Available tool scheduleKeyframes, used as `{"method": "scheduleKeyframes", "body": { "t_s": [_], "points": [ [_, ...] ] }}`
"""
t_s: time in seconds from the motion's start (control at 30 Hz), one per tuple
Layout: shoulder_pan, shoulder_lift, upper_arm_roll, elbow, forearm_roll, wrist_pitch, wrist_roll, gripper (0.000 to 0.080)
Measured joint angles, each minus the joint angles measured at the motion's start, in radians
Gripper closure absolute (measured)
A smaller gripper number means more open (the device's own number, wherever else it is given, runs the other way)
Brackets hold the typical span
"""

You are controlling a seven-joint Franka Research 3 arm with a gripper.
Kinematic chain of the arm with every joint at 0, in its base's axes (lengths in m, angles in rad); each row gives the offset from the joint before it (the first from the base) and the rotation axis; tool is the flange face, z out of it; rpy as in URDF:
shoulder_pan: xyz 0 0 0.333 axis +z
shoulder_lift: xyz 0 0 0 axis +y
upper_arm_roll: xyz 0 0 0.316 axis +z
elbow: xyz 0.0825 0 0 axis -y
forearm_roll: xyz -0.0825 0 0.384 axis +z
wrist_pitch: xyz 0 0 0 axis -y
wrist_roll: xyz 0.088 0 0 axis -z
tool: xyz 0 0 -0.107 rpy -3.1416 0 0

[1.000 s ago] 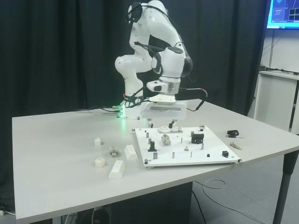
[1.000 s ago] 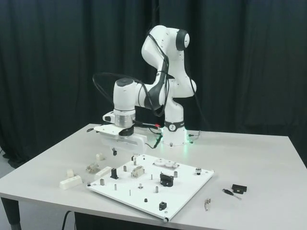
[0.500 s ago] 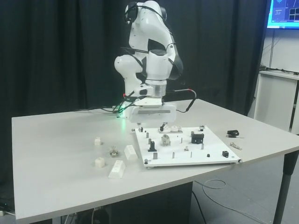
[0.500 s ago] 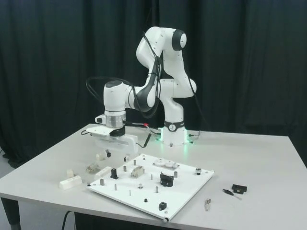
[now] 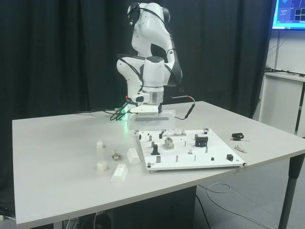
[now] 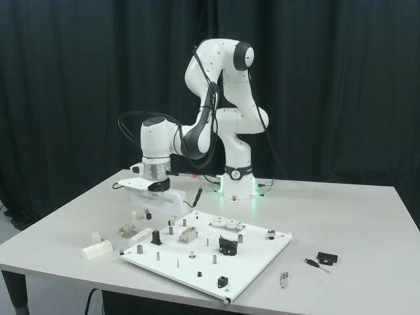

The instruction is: Remove square peg 3.

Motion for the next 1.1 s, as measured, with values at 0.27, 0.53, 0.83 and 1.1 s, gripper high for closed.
{"method": "scheduleKeyframes", "body": {
  "t_s": [0.27, 0.53, 0.83, 1.1],
  "points": [
    [0.005, 0.016, 0.003, -0.009, 0.018, 0.008, 0.0, 0.0003],
    [0.009, 0.025, 0.007, -0.015, 0.039, 0.01, 0.0, 0.0003],
    [0.017, 0.039, 0.007, -0.017, 0.048, 0.015, 0.0, 0.0003],
    [0.024, 0.049, 0.008, -0.021, 0.057, 0.027, -0.002, 0.0003]
  ]
}}
